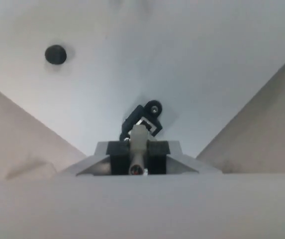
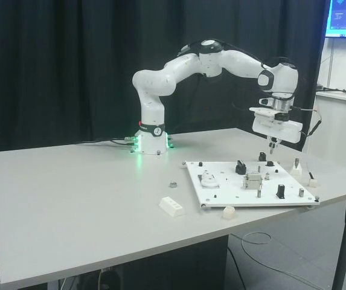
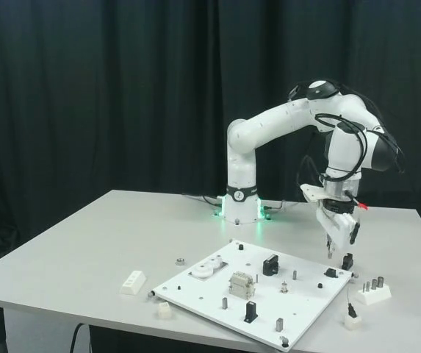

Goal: Insert Ethernet.

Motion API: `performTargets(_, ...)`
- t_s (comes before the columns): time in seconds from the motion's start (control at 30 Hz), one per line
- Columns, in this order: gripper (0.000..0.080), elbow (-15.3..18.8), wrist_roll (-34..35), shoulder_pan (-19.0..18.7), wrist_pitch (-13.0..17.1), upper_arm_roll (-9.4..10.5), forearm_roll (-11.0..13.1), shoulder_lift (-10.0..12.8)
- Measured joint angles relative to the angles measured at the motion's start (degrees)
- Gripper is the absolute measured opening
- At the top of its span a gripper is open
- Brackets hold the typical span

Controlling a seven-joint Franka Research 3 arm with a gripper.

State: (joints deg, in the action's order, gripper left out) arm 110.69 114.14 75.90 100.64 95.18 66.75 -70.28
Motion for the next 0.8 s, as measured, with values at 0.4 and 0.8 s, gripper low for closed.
performTargets(0.4,0.0066,0.5,14.5,0.0,1.3,0.92,0.2,0.0)
performTargets(0.8,0.0066,2.3,22.9,0.1,1.3,0.84,2.3,0.0)
